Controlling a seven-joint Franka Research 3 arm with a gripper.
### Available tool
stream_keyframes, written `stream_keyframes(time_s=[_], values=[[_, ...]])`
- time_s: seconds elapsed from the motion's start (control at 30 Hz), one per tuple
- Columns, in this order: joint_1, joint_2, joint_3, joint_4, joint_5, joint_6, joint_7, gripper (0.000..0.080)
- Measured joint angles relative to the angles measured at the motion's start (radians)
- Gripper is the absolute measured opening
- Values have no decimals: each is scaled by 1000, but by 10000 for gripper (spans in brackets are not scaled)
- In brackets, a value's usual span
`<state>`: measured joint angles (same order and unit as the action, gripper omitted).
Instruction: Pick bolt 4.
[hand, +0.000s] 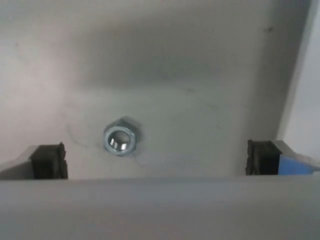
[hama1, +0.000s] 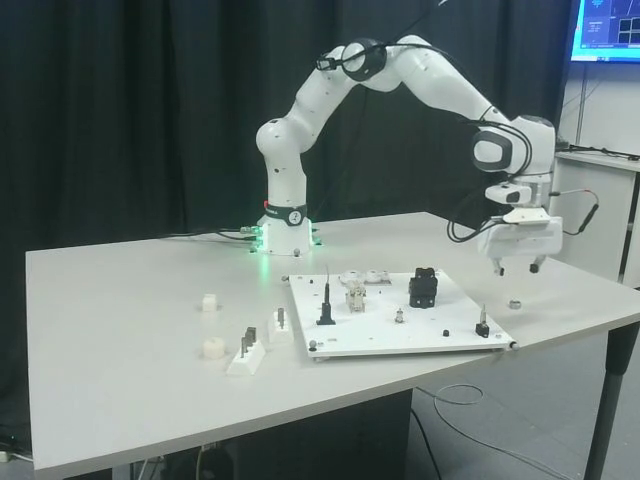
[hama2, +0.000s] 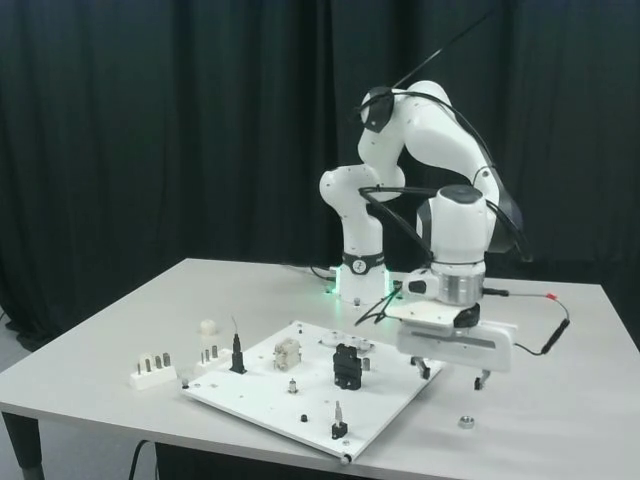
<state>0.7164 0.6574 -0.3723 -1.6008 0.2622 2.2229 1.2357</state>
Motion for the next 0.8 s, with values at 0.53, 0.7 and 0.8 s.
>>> stream_keyframes(time_s=[0.53, 0.7, 0.8], values=[[4, 100, 11, 66, 80, 8, 14, 800], [4, 116, 15, 74, 84, 11, 14, 800], [4, 122, 18, 78, 84, 13, 14, 800]])
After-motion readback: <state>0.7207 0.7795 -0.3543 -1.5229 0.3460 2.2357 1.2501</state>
